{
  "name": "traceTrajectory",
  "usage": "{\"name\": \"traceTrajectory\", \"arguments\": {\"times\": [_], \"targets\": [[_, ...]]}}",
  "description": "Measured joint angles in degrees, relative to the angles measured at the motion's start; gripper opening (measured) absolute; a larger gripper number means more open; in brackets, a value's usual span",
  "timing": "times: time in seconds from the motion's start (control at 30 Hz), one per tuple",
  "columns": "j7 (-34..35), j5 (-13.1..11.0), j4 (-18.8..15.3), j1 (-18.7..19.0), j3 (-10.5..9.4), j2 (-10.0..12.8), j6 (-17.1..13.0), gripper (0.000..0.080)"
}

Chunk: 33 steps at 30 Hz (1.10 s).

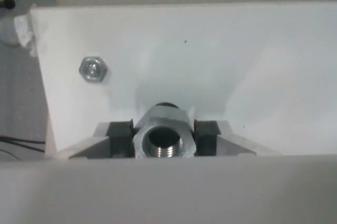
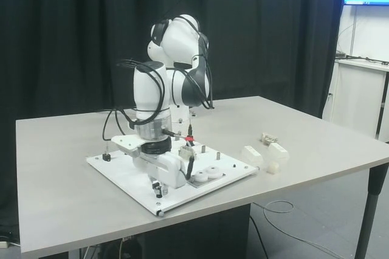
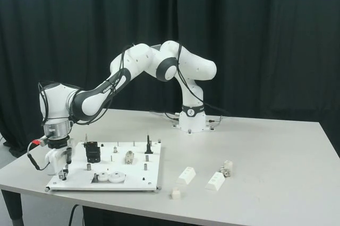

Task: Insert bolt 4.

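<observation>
Backdrop: black curtains all round, with a grey table (image 3: 276,151) out front and the white arm (image 3: 159,67) bolted at its far side.
Board: white assembly board (image 1: 210,56) lying flat on the table near the front edge, right under the claw.
Claw: claw (image 1: 163,139) hangs low over the board's outer end, pointing straight down; its two black pads (image 1: 120,132) sit tight against opposite sides of bolt 4, so it's clamped on that.
Bolt 4: bolt 4 (image 1: 163,134) is pinched between the fingers, hex head facing up at the wrist camera with a threaded hollow showing in the middle; the lower end points at the board, but whether it touches the board can't be told.
Other bolt: another hex bolt (image 1: 93,69) is already seated in the board, near the claw and off to one side, close to the board's edge.
Fixtures: small posts and a black block (image 3: 93,151) stand on the board beyond the claw, plus two white round pieces (image 3: 110,176) along the board's front edge.
Loose bits: a few small white blocks (image 3: 186,174) sit on the bare table, well apart from the claw, past the board's other end.
Cable: a black cable (image 2: 115,119) loops off the wrist above the claw.
</observation>
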<state>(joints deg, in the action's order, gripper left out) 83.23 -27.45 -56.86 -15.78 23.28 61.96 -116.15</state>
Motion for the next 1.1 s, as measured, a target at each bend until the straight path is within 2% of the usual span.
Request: {"name": "traceTrajectory", "arguments": {"times": [0.33, 1.1], "targets": [[4.62, -1.07, 0.0, -0.16, 0.02, 0.01, 0.08, 0.0242], [18.84, -1.15, 0.23, -0.21, 0.18, 0.18, 0.11, 0.0242]]}}
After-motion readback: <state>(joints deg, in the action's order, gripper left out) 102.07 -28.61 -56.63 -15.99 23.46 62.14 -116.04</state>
